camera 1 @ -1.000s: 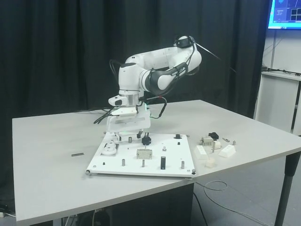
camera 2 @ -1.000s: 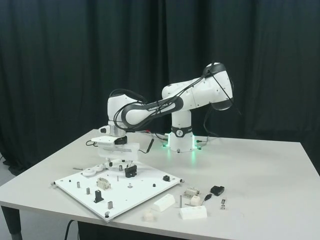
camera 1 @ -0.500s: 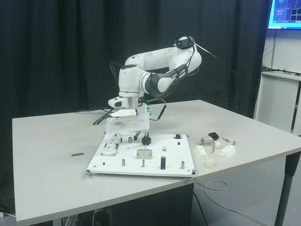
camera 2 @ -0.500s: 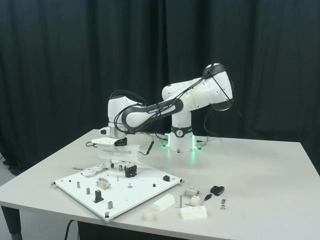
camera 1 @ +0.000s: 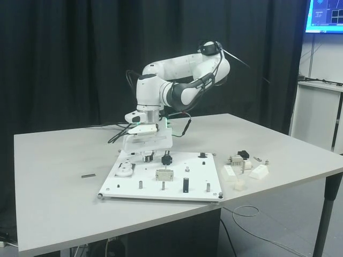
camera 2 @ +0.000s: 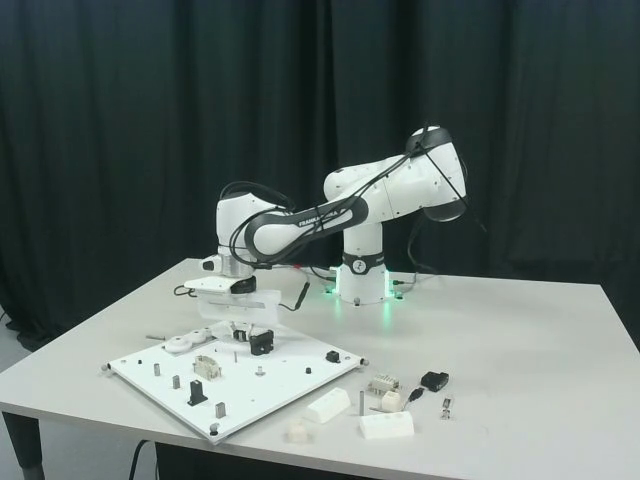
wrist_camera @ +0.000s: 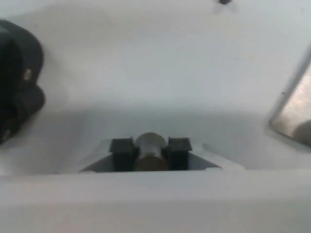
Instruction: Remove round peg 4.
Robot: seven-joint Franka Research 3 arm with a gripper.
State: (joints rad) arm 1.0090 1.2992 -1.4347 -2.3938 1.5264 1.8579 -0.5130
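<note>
In the wrist view a short grey round peg [wrist_camera: 150,151] sits clamped between my two black fingertips [wrist_camera: 122,153], held over the white board [wrist_camera: 160,73]. My gripper [wrist_camera: 150,154] is shut on it. In the room views the gripper [camera 1: 146,156] [camera 2: 238,329] hangs a little above the rear left part of the white task board [camera 1: 198,179] [camera 2: 285,385]. The peg is too small to make out in either room view.
A black knob [camera 1: 166,159] [wrist_camera: 17,82] stands on the board close beside the gripper. Several small pegs and a black upright block [camera 1: 185,184] stand along the board's front. Loose white blocks [camera 1: 259,172] lie right of the board, and a small grey bar [camera 1: 88,175] lies left.
The wrist and gripper have risen a little above the board over the last second, with the peg held between the fingers.
</note>
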